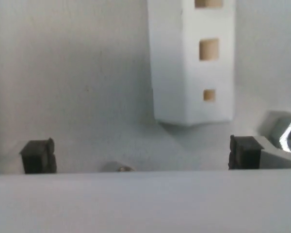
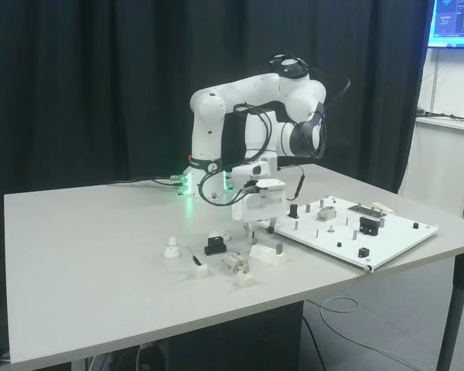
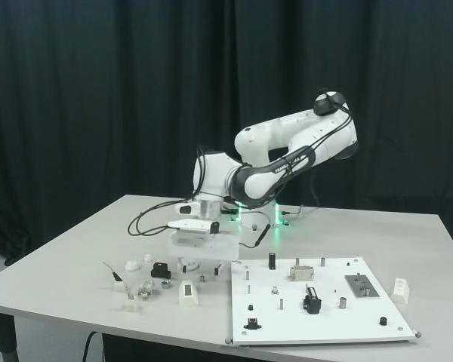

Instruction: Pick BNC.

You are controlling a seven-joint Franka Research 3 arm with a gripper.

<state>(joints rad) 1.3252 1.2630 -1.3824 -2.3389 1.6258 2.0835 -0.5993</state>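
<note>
the grey table [image 2: 77,247] carries the white arm, its gripper [image 2: 259,226] low over the loose small parts beside the white board [image 3: 325,317]. the black fingertips [image 1: 39,156] stand wide apart, holding nothing. a small metal piece, perhaps the bnc connector [image 1: 122,168], lies between them, half hidden, its long axis unclear.

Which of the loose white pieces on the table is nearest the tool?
The long white block, right by the tool; the other white pieces lie farther off.
</note>
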